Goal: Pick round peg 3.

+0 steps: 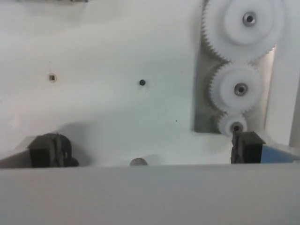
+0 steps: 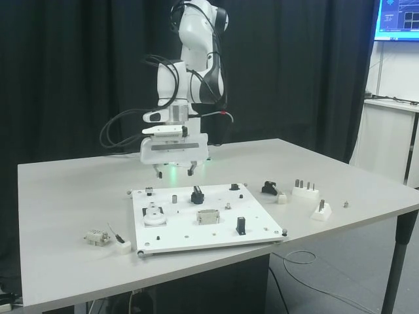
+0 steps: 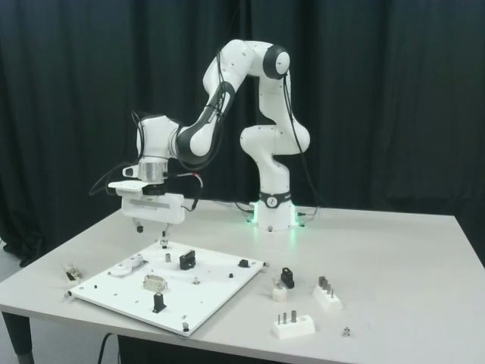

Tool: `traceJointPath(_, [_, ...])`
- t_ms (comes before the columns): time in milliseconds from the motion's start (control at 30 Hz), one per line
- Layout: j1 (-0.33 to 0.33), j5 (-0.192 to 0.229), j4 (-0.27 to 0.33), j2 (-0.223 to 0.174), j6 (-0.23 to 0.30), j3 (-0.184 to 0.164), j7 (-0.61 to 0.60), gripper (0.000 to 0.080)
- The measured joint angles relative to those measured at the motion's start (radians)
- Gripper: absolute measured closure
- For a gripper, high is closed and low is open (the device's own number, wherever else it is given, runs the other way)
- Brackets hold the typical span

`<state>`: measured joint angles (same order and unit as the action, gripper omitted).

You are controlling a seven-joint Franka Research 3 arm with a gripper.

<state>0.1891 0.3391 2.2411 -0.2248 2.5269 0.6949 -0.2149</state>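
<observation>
The peg (image 1: 138, 162) stands upright on the white board (image 1: 117, 108), centred between your gripper (image 1: 145, 150); its fingers are spread wide, holding nothing, poised above for a straight descent.

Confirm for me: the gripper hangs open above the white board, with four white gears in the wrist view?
Not quite. The wrist view shows three white gears, not four. The gripper does hang open above the white board.
</observation>
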Motion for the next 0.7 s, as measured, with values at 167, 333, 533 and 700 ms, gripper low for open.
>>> traceJointPath(167, [0.000,-0.001,-0.005,0.000,-0.002,0.005,0.000,0.0003])
traceJointPath(333, [0.000,-0.001,-0.012,0.000,-0.005,0.008,0.000,0.0003])
traceJointPath(533, [0.003,0.000,-0.032,0.000,-0.026,0.006,-0.009,0.0003])
traceJointPath(700, [0.014,0.001,-0.060,0.000,-0.064,0.001,-0.013,0.0003])
